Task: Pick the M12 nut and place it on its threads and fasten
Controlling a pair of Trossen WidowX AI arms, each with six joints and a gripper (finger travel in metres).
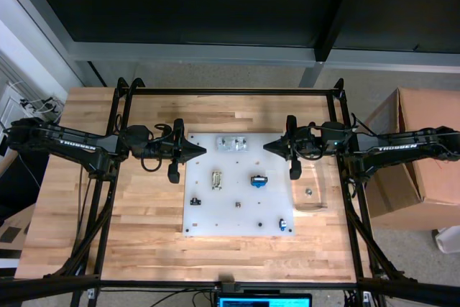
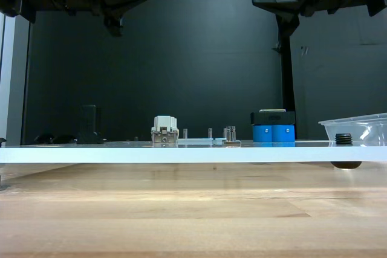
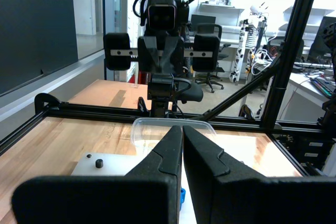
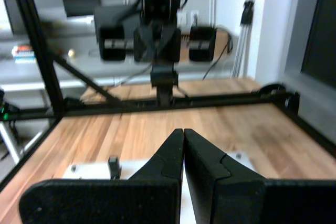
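Observation:
The small silver nut lies free inside the clear tray, to the right of the white board. Near the board's near right edge stands the black stud, and in the low view the stud shows bare ribs with nothing on top. My left gripper hovers high over the board's far left edge, shut and holding nothing. My right gripper hovers high over the far right part of the board, also shut and holding nothing. In both wrist views the fingers touch along their length.
The board carries a white connector, a blue block, a silver post and clear clips. A black frame rail runs around the table. A cardboard box stands off the right side.

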